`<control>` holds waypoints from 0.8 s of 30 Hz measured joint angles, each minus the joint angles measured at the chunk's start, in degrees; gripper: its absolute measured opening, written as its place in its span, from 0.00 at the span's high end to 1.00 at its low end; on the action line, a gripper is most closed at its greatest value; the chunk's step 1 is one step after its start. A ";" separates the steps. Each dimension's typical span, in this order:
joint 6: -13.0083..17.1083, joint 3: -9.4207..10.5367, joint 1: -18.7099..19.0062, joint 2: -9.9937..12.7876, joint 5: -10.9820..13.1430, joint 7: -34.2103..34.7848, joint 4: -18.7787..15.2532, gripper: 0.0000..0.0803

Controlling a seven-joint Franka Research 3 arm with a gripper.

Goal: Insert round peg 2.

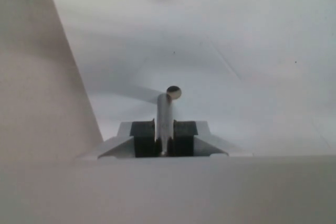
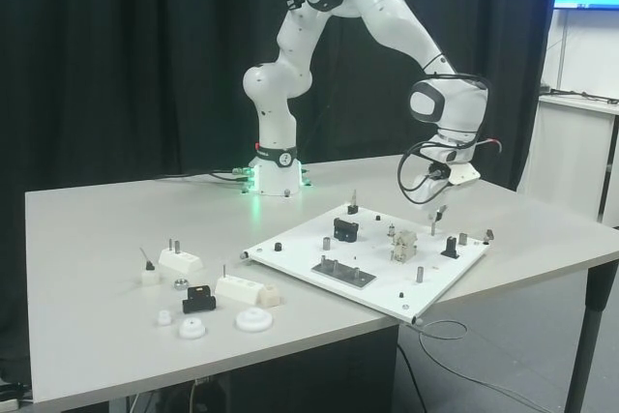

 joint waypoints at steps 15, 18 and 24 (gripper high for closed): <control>0.31 -0.12 -0.19 0.53 -0.11 0.00 0.73 0.91; 0.44 -0.16 -0.31 0.58 -0.18 0.00 0.77 0.91; 0.52 -0.16 -0.54 0.62 -0.27 0.00 0.81 0.91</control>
